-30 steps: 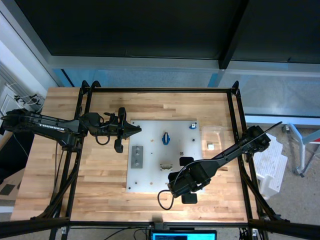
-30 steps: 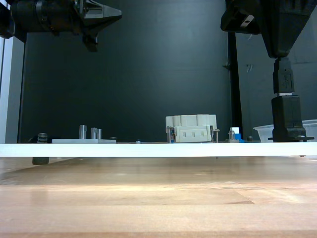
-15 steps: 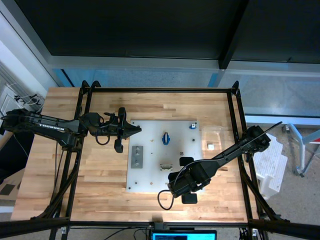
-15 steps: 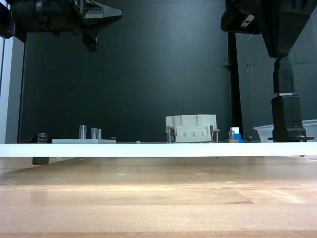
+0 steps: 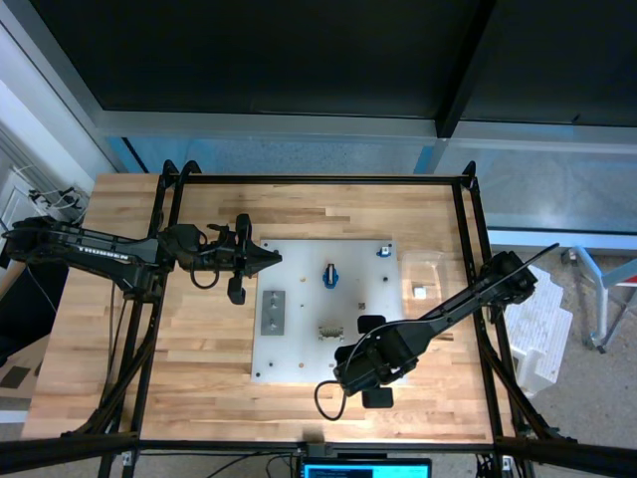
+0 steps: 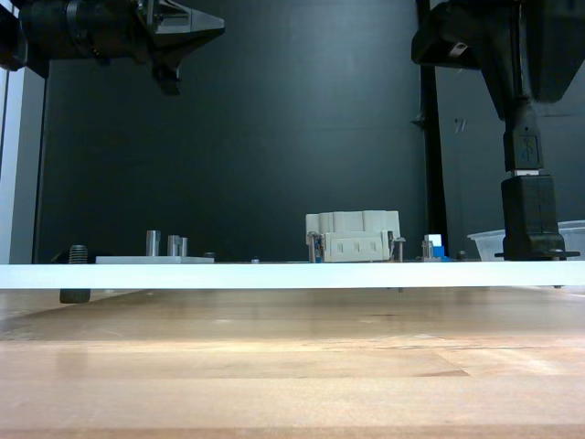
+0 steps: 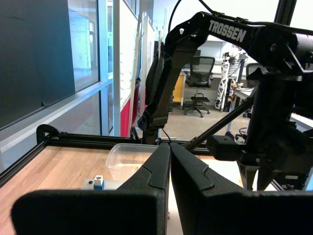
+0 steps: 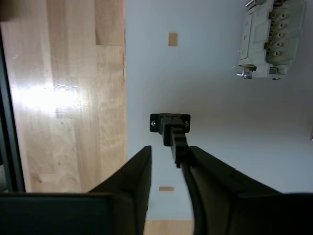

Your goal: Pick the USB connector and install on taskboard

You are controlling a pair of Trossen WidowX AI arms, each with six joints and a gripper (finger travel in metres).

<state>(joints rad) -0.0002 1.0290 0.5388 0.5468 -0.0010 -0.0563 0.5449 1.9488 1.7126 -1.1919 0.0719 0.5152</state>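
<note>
Finds black plastic USB connector (image 6: 526,151) seated at 5 o'clock on flat white square taskboard (image 5: 299,299), right gripper (image 8: 169,152) released and just lifted off it, suggesting install done, left gripper (image 5: 271,257) clenched over 10 o'clock edge.

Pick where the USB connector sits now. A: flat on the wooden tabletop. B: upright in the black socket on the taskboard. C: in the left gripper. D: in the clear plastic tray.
B: the USB connector stands upright in the black socket on the taskboard, the open right gripper straddling it; the left gripper hangs shut over the board's left edge.
</note>
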